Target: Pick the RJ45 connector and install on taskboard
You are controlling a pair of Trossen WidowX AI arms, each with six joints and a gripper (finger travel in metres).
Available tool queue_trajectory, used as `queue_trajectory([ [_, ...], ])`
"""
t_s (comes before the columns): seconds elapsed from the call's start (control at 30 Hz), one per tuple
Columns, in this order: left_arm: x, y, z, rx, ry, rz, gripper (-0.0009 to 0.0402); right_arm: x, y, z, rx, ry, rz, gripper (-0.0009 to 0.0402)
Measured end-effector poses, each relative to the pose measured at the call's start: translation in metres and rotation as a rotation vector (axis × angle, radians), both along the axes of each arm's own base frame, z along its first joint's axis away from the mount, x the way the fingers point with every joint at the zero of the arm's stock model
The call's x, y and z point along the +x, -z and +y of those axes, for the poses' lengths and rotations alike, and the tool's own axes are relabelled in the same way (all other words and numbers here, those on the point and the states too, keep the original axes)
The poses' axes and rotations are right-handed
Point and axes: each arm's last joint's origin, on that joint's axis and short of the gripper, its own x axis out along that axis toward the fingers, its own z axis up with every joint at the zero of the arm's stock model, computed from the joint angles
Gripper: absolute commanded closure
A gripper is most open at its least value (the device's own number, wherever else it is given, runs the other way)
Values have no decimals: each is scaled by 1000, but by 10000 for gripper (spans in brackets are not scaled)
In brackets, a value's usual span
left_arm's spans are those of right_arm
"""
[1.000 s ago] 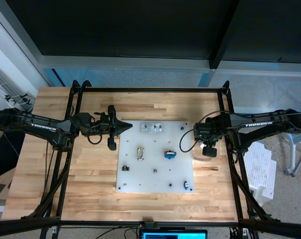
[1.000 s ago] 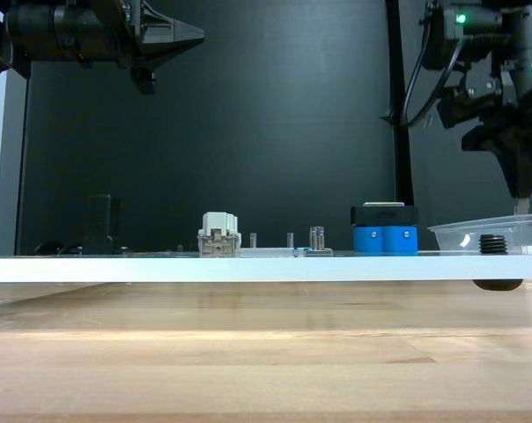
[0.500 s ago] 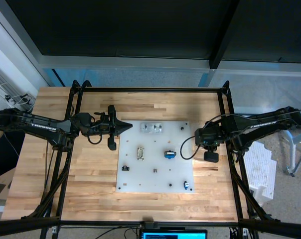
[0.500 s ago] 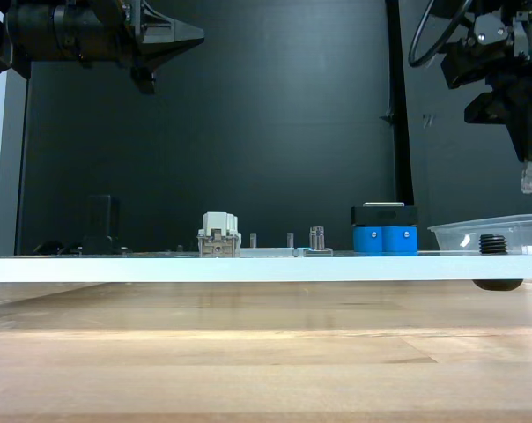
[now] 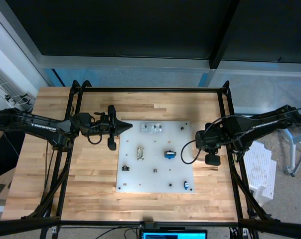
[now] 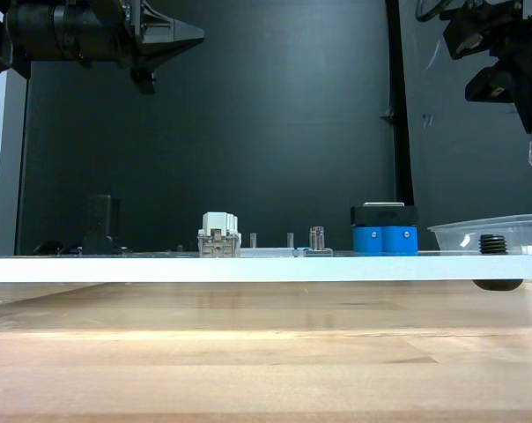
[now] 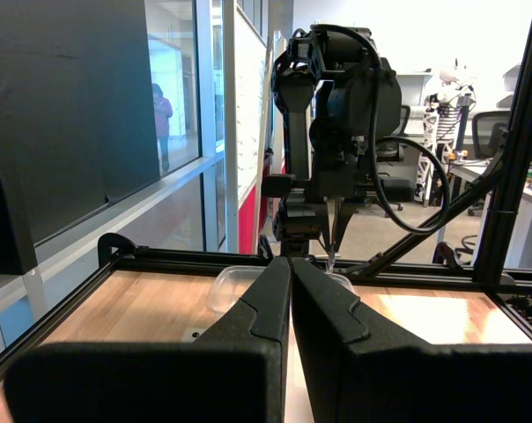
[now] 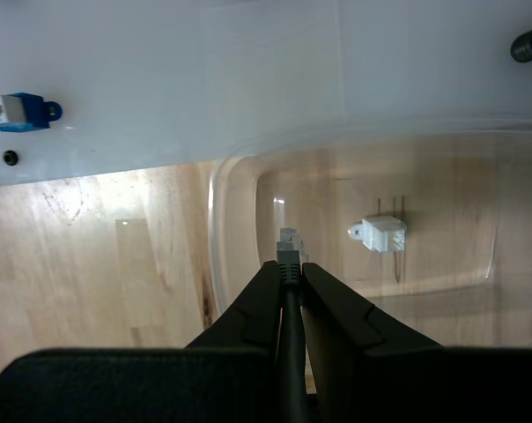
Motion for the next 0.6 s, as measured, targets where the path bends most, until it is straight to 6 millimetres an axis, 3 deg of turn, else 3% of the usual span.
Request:
queue_trajectory([
  [0.27, 0, 0, 0, 0, 0, 0, 393, -2, 0, 5, -7, -57, 17, 393],
  [0.6, 0, 0, 0, 0, 0, 0, 393, 5, 8, 32, -13, -92, 64, 393],
])
